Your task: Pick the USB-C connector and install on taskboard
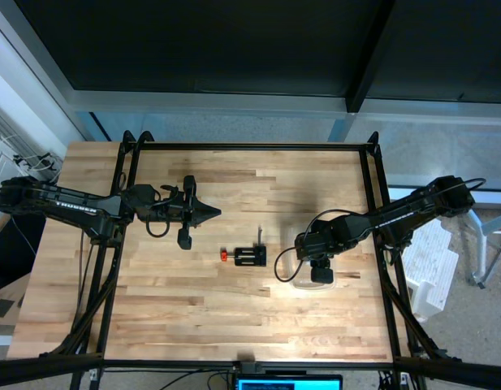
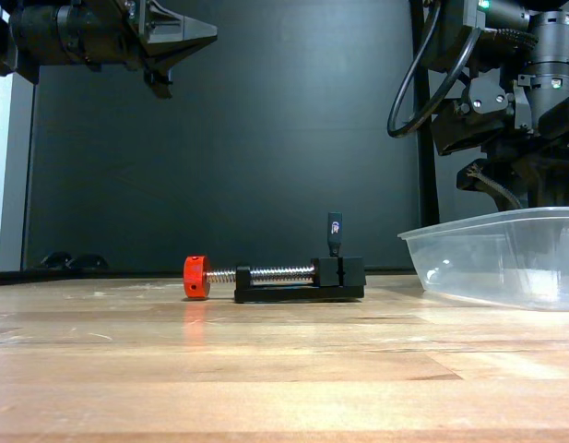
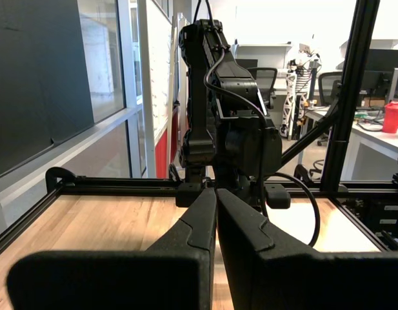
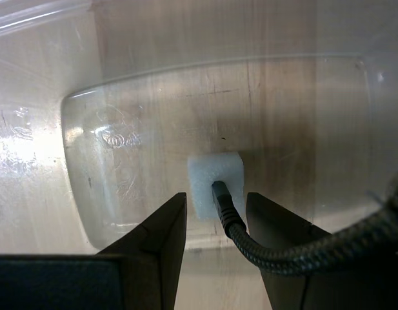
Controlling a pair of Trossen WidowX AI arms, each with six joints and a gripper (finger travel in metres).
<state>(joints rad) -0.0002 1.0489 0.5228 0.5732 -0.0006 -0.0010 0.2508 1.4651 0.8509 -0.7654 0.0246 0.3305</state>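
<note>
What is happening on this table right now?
The right gripper hangs open over the clear tray, straddling the USB-C connector, which sits on a white foam piece. Nothing is gripped yet. The taskboard stands mid-table. The left gripper is shut, raised over the left side of the table.

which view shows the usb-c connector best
The right wrist view: the USB-C connector sits against white foam between the open right gripper fingers, in the tray. Other views do not show it. The left gripper hovers shut left of the taskboard.
</note>
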